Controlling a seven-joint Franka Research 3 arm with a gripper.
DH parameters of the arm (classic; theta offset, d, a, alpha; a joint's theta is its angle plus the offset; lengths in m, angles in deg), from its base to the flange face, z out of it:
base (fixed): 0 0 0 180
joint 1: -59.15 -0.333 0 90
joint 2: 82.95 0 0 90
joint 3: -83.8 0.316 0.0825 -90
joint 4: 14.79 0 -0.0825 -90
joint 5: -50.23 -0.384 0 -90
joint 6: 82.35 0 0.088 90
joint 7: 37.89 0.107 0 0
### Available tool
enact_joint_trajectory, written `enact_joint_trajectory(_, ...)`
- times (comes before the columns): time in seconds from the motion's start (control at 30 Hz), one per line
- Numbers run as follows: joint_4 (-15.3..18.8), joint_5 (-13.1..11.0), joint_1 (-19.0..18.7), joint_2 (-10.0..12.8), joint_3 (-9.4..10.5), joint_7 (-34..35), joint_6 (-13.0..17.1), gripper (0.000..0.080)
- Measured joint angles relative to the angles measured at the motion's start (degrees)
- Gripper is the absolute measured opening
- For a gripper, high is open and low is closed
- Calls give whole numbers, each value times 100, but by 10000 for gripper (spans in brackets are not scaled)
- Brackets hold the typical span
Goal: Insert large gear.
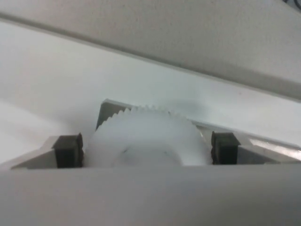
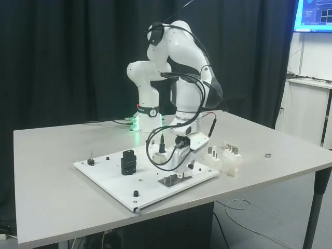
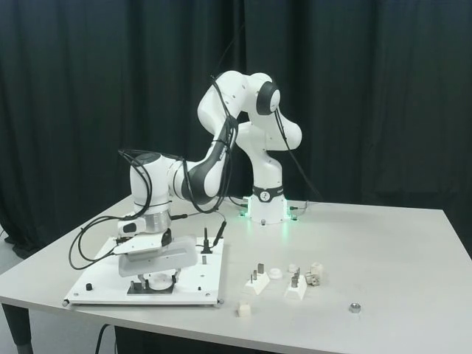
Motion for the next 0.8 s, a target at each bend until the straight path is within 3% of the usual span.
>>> enact_joint_trajectory(0.8, 32, 0, -19, -24, -12, 2, -63, 593)
